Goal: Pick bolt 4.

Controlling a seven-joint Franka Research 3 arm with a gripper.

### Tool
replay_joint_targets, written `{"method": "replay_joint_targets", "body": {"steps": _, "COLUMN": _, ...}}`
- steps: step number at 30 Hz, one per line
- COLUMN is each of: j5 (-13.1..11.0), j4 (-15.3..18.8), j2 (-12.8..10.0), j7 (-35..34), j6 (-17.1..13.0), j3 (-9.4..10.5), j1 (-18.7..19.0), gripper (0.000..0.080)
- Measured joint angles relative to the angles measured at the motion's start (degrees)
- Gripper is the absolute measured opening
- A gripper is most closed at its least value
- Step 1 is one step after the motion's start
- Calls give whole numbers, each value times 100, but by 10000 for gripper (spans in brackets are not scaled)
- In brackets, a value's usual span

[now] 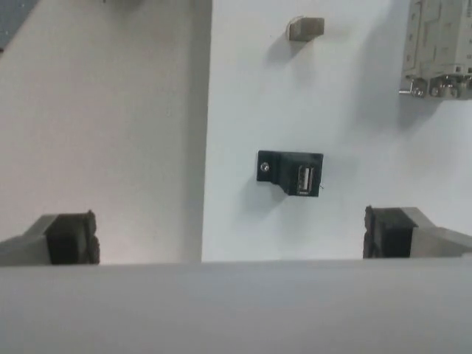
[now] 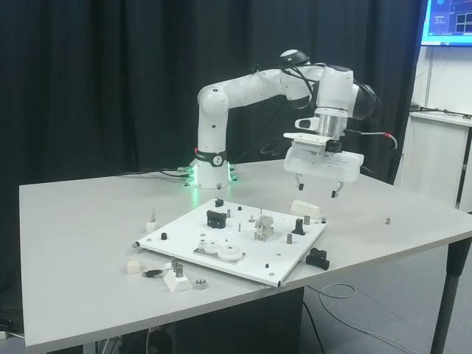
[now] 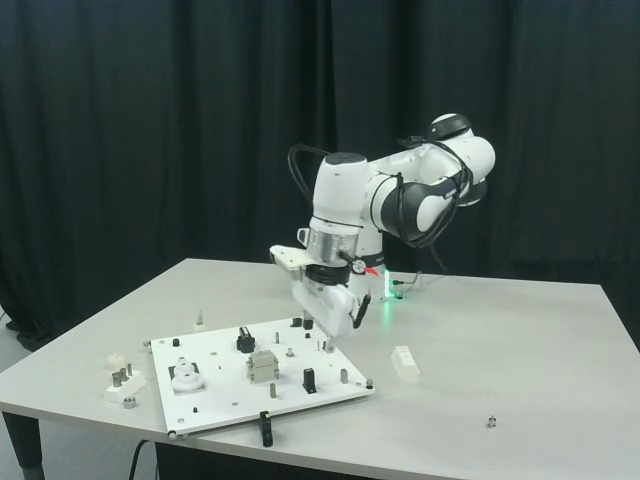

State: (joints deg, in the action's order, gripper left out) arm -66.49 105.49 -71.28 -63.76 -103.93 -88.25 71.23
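Bolt 4 carries no mark I can read: several small grey bolts stand upright on the flat white board [image 2: 291,264], and one lone small bolt [image 2: 389,219] sits on the bare grey desk [image 2: 81,221], well apart from the board. The white arm's pincer [image 2: 317,190] hangs above the board's far side with its two black-padded fingers [image 1: 70,237] spread wide and nothing between them. Below it, the wrist view shows a black socket block [image 1: 290,173] on the board.
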Motion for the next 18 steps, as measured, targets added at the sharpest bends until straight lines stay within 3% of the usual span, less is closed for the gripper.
{"method": "replay_joint_targets", "body": {"steps": 8, "j5": 0, "j4": -94, "j2": -9, "j7": 0, "j6": -102, "j3": 7, "j1": -172, "gripper": 800}}
{"method": "replay_joint_targets", "body": {"steps": 18, "j5": 4, "j4": -222, "j2": -78, "j7": 23, "j6": -558, "j3": 103, "j1": -633, "gripper": 800}}
